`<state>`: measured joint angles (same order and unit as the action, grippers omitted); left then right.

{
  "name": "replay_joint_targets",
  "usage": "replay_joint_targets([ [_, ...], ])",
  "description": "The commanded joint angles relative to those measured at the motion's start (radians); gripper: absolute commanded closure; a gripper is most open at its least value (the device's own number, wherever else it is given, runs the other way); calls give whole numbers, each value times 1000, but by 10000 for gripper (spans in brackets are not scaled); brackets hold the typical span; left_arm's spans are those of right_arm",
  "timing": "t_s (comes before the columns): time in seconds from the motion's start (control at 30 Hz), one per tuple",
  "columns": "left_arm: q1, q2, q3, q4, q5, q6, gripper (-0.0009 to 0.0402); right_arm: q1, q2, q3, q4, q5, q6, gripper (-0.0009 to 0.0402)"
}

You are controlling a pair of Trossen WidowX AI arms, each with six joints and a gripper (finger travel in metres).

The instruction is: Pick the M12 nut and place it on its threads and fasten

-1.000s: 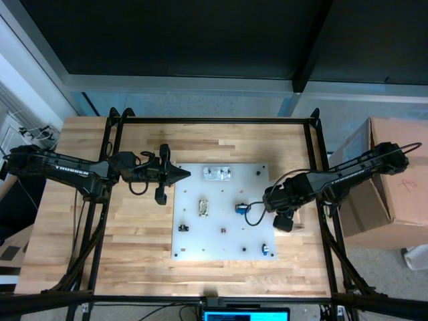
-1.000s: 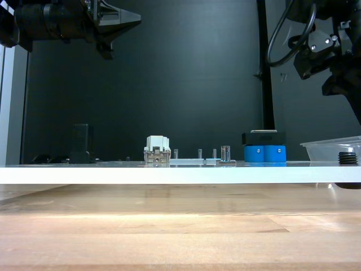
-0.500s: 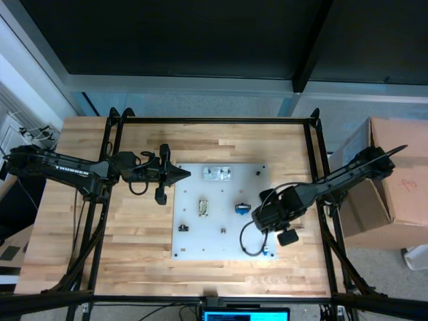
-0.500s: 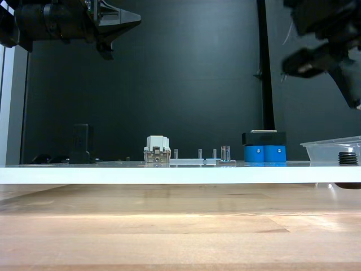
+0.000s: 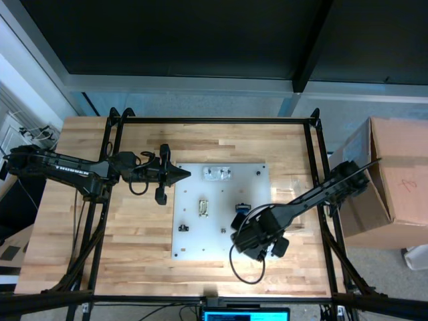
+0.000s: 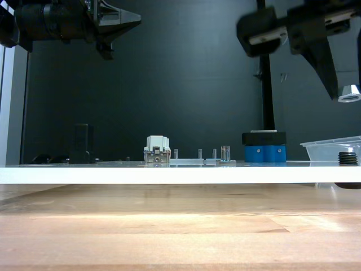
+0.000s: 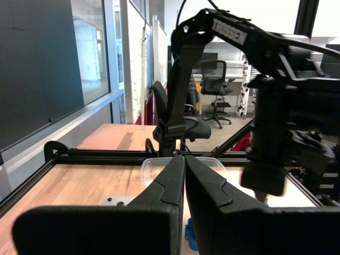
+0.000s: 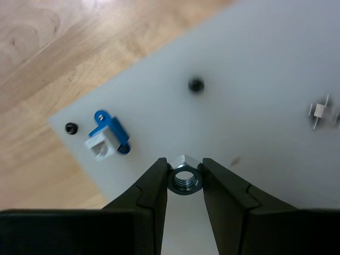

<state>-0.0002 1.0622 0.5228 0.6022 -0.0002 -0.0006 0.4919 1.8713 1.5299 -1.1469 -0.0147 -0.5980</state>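
In the right wrist view, the small silver nut (image 8: 184, 179) sits pinched between my right gripper's (image 8: 184, 183) two fingers, over the white board (image 8: 265, 79). A black stud (image 8: 196, 84) stands on the board ahead of it. In the low view the nut (image 6: 350, 93) hangs well above the bare ribbed stud (image 6: 348, 158), with the right gripper (image 6: 344, 95) shut on it. From above, the right gripper (image 5: 253, 235) is over the board's (image 5: 200, 247) near right part and hides the stud. My left gripper (image 5: 182, 174) (image 6: 134, 21) hovers high at the board's far left edge, shut and empty (image 7: 184, 162).
A clear tray (image 6: 330, 148) stands behind the stud, right of the board. On the board are a blue block (image 6: 264, 152), a white connector (image 6: 157, 151) and a silver post (image 6: 225, 152). A blue and white clip (image 8: 106, 139) lies near the board's corner. A cardboard box (image 5: 394, 180) stands off the table's right.
The right arm has swung from the tray side toward the near edge and leftward over the board's near right part, and the nut now shows in its gripper. The left arm has not moved.
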Motion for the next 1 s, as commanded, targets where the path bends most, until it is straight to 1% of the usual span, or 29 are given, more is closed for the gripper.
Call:
replay_joint_targets([
  [0.03, 0, 0, 0, 1, 0, 0, 393, 7, 63, 81, -32, 5, -110, 361],
  [0.2, 0, 0, 0, 0, 0, 0, 393, 21, 148, 186, -56, 49, -235, 362],
  [0.3, 0, 0, 0, 0, 0, 0, 393, 29, 187, 230, -74, 49, -343, 362],
  [0.4, 0, 0, 0, 0, 0, 0, 393, 33, 221, 259, -74, 49, -382, 362],
  [0.6, 0, 0, 0, 0, 0, 0, 393, 41, 263, 264, -70, 50, -438, 361],
  [0.67, 0, 0, 0, 0, 0, 0, 393, 43, 264, 264, -72, 52, -462, 362],
  [0.73, 0, 0, 0, 0, 0, 0, 393, 46, 264, 263, -72, 77, -494, 362],
  [0.87, 0, 0, 0, 0, 0, 0, 393, 52, 264, 260, -76, 78, -537, 362],
  [1.0, 0, 0, 0, 0, 0, 0, 393, 61, 264, 256, -76, 78, -537, 362],
])
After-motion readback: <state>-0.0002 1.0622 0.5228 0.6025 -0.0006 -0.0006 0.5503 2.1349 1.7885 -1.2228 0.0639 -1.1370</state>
